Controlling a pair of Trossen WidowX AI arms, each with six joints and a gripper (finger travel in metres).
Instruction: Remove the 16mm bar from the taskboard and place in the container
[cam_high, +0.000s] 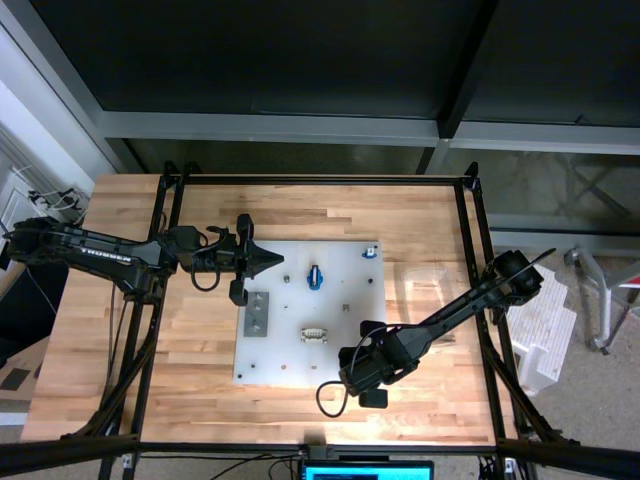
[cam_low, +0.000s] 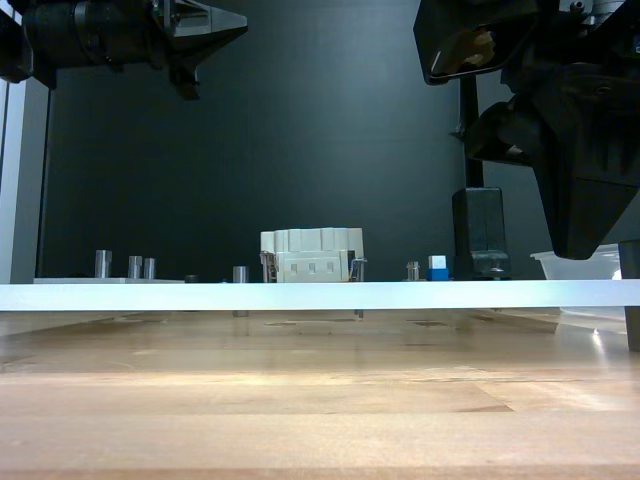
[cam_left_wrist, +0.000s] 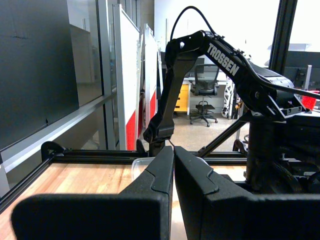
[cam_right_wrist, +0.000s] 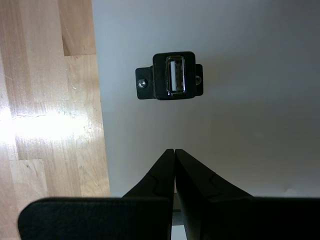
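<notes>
though both pinched empty, left gripper (cam_left_wrist: 173, 151), right gripper (cam_right_wrist: 174, 153) hover above taskboard (cam_right_wrist: 245, 125)

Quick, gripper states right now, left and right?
Left gripper: shut, holding nothing, high above the taskboard's left edge.
Right gripper: shut, holding nothing, over the taskboard near a black socket.

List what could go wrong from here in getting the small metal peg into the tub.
1. The right claw is shut, above the black socket by the white plate's near right corner, far from the pegs; it must open first.
2. Several similar grey pegs stand together, so the wrong one may be taken.
3. The left claw, shut, hangs over the plate's far left edge, perhaps in the way.
</notes>
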